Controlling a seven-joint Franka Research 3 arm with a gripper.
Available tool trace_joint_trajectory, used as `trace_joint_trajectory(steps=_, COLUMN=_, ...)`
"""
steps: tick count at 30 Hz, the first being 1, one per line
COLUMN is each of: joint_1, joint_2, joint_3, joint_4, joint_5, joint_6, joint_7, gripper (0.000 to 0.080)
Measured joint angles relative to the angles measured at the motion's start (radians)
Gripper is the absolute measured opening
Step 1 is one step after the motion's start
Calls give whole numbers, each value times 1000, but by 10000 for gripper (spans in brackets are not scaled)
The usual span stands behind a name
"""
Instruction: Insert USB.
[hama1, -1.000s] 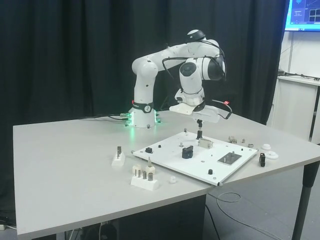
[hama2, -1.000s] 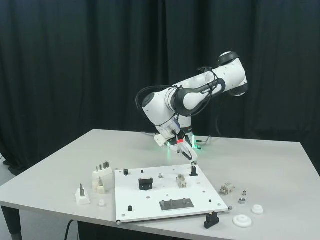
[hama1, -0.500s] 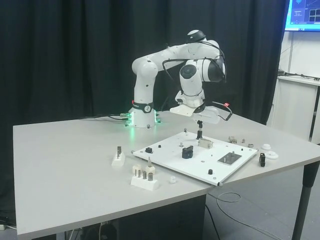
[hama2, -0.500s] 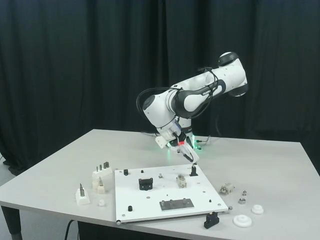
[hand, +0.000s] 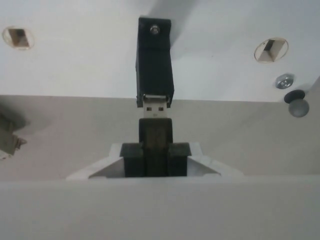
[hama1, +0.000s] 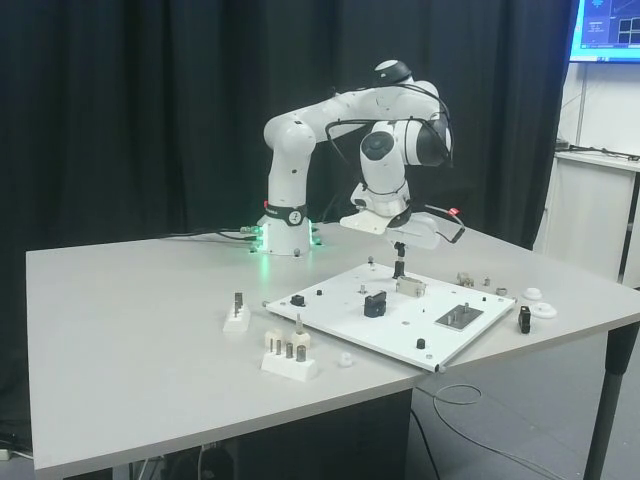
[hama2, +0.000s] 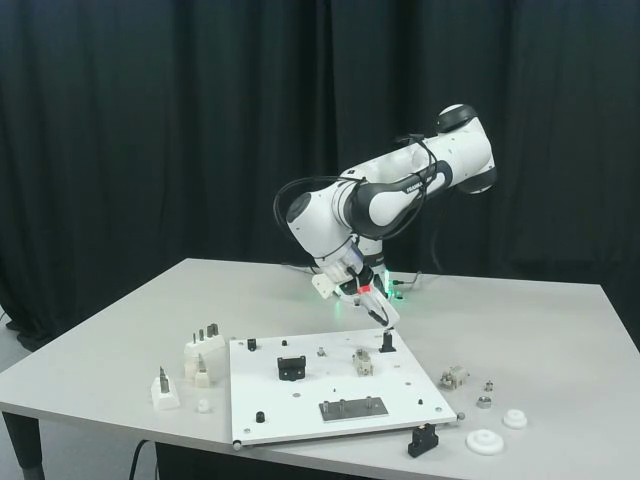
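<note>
Wrist view shows the gripper (hand: 155, 159) clamped on the USB (hand: 155, 131), a light, rigid stick best held by its body, plug tip meeting the black socket (hand: 155, 62) at the board (hand: 75, 60) edge.

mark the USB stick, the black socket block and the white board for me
USB stick (hand: 154, 111), wrist view: on its metal plug end.
black socket block (hand: 154, 60), wrist view: on its black body, below the screw.
white board (hama2: 300, 415), second room view: on a bare patch near its front edge.
</note>
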Motion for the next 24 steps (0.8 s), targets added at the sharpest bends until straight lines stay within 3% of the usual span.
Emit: trace_joint_trajectory(steps=24, joint_1=-1, joint_2=3, joint_3=-2, joint_4=-2, joint_5=-2, joint_6=4, joint_7=-25, gripper=92)
